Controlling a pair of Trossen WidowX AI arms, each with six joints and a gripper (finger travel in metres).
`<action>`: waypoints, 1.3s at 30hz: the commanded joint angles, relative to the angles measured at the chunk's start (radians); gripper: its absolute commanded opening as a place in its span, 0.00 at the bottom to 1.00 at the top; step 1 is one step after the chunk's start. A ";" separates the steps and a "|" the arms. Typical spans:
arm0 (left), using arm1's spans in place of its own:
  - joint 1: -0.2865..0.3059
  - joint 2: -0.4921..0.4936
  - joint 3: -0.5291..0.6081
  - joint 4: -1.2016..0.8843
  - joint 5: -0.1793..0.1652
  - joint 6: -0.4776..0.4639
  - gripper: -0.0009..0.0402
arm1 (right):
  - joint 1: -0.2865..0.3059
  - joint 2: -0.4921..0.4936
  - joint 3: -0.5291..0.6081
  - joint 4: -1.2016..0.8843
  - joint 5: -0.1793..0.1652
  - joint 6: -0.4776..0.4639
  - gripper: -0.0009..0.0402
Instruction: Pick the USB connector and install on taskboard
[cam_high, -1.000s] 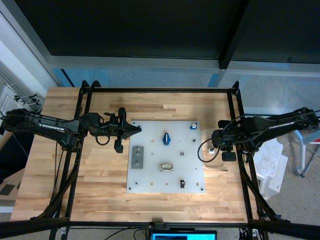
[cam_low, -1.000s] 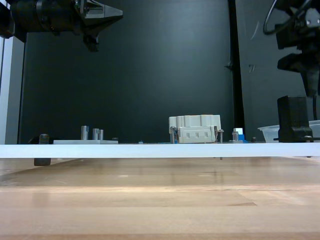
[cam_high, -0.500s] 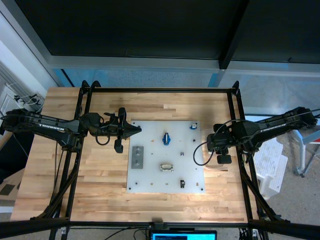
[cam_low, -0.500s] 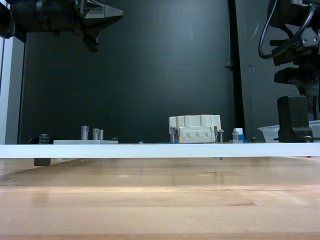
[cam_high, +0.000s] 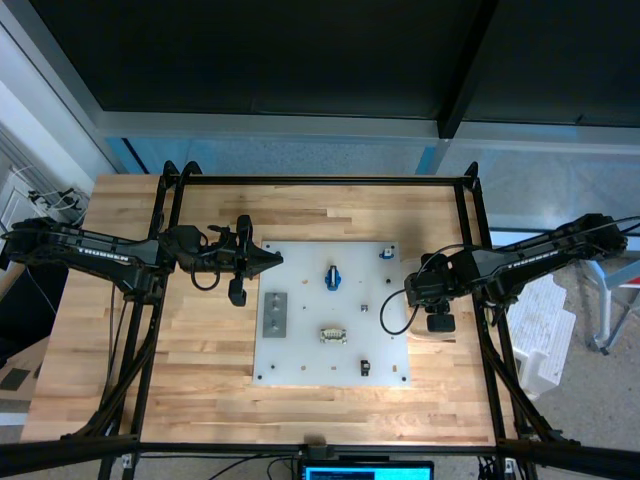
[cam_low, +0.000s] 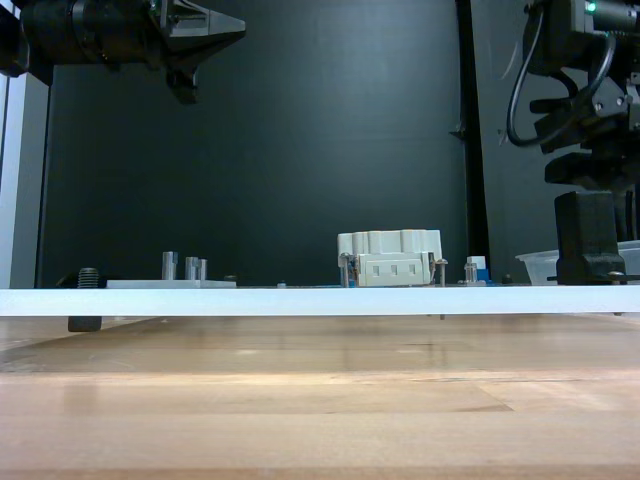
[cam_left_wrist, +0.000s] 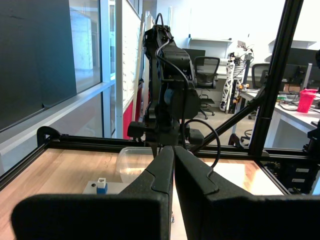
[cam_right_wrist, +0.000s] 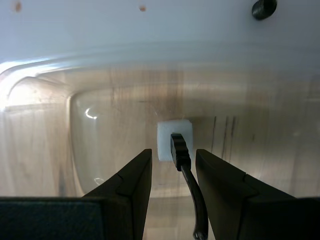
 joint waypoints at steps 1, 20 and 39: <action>0.000 0.000 0.000 0.000 0.000 0.000 0.02 | 0.000 0.010 -0.002 0.002 0.008 0.003 0.31; 0.000 0.000 0.000 0.000 0.000 0.000 0.02 | -0.009 0.061 -0.001 0.002 0.019 0.008 0.21; 0.000 0.000 0.000 0.000 0.000 0.000 0.02 | -0.009 0.048 -0.001 0.002 0.007 0.002 0.02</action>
